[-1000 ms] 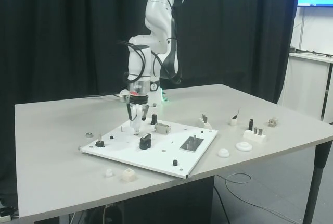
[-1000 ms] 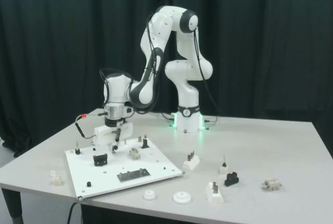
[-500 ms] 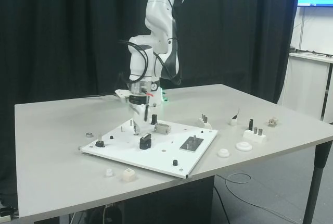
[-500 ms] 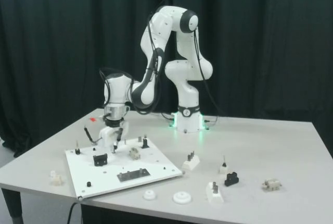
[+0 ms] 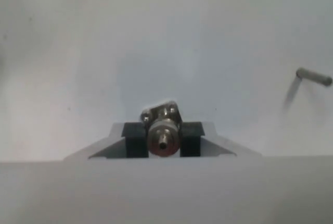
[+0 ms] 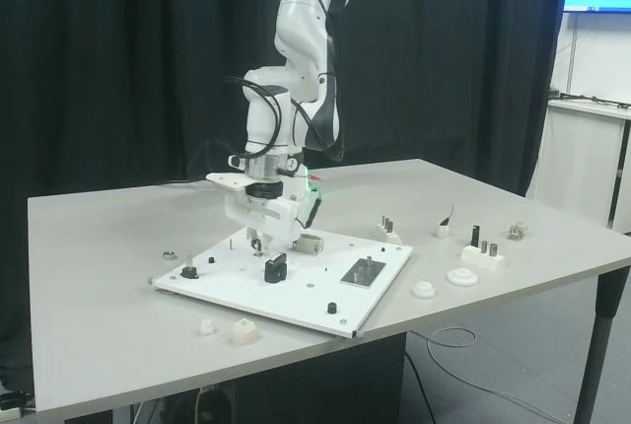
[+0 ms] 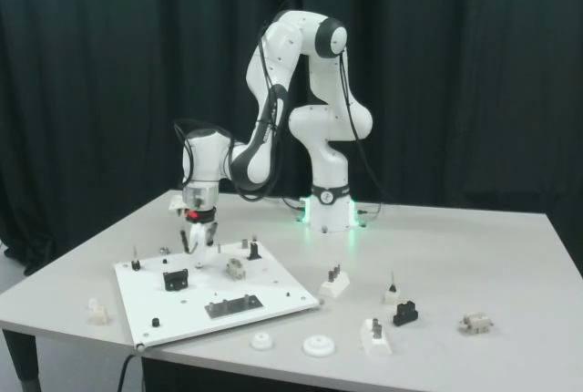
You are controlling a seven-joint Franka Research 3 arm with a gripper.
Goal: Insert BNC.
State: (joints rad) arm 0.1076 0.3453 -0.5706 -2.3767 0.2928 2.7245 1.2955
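In the wrist view, a small metal connector (image 5: pixel 163 130) sits between the two black finger pads (image 5: pixel 135 139), which press its sides, so the gripper (image 5: pixel 163 143) is closed on it above the white board (image 5: pixel 156 41). It looks light, rigid and smooth, so it could slip; the best hold is on its body, leaving the tip free. In the first room view, the gripper (image 6: pixel 258 237) hangs low over the board (image 6: pixel 296 291). The second room view shows the gripper (image 7: pixel 199 242) over the board's (image 7: pixel 196 296) far side.
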